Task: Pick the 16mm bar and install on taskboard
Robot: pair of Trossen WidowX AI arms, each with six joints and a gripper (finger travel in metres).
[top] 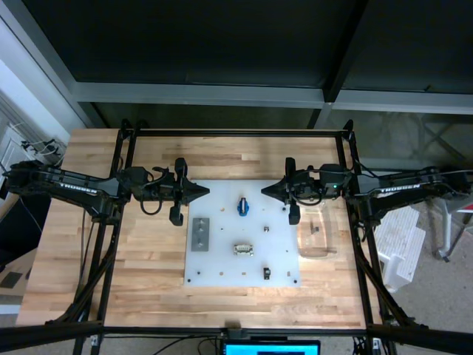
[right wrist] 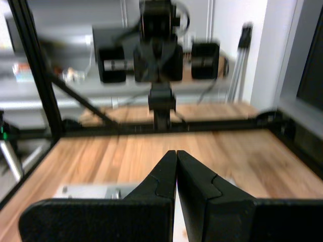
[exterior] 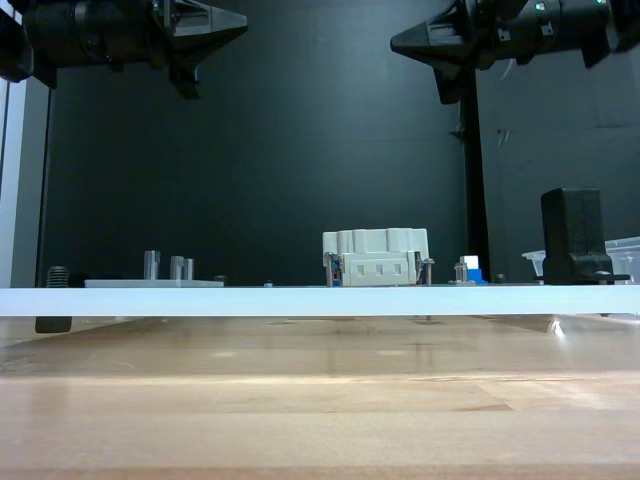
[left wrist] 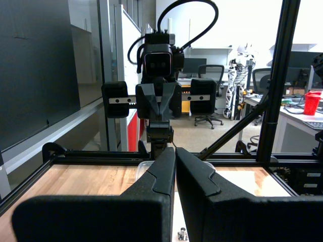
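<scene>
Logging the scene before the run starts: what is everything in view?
task board: one, white, on wooden table
grey block: one, with pegs, board's left
blue part: one, board's far side
connector: one, beige, mid-board
black part: one, board's near side
clear bin: one, right of board; small dark piece inside, cannot tell if the 16mm bar
left gripper: black, shut, empty, over board's far-left edge
right gripper: black, shut, empty, over board's far side
</scene>
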